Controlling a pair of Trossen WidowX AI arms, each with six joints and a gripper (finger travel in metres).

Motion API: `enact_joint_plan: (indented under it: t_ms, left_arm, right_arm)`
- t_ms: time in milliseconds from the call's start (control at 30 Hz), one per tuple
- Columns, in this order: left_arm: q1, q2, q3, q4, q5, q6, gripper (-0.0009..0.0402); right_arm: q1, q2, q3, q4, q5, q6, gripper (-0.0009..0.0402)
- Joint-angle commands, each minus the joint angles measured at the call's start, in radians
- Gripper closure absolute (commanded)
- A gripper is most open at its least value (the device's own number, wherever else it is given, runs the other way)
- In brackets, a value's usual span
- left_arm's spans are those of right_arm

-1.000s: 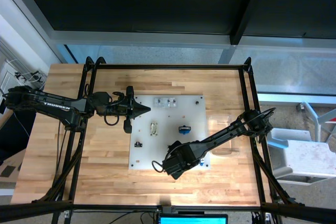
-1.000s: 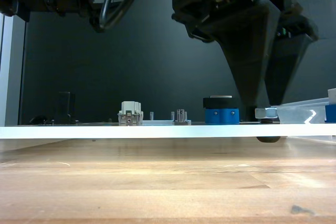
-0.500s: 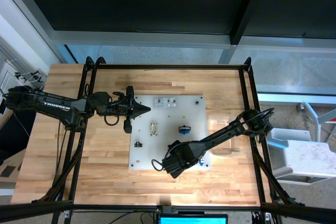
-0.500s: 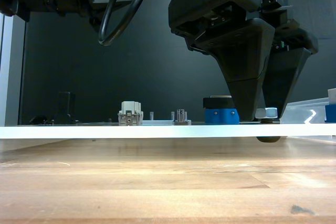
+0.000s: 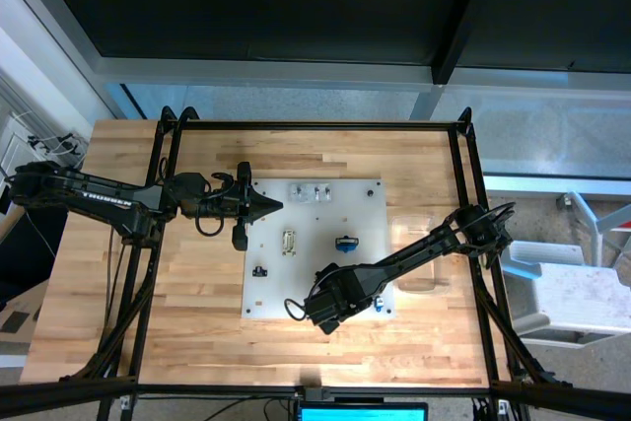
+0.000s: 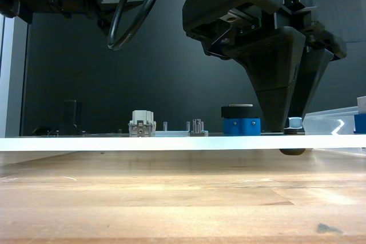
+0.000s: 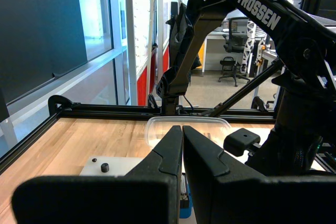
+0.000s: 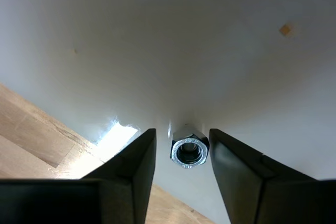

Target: Unfasten the M12 fastener and place in the container

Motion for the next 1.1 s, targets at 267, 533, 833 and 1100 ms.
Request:
enact_joint_plan:
  t_ms: [267,533,833,1100]
  left_arm:
    - [0.0,0.0,0.0,0.0,0.0,0.0,0.0393]
    - [0.0,0.0,0.0,0.0,0.0,0.0,0.0393]
    - [0.0,0.0,0.0,0.0,0.0,0.0,0.0393]
    - [0.0,0.0,0.0,0.0,0.0,0.0,0.0393]
  right_arm:
    - [-0.001,-0.001,0.0,-0.001,0.0,-0.01,0.0325]
    - [-0.001,-0.001,0.0,0.0,0.0,-0.043,0.0346]
    - [0.0,-0.001,0.0,0.0,0.002,-0.53,0.0355]
    - [0.0,-0.004,0.001,-0.002,0.002,-1.076,0.0354]
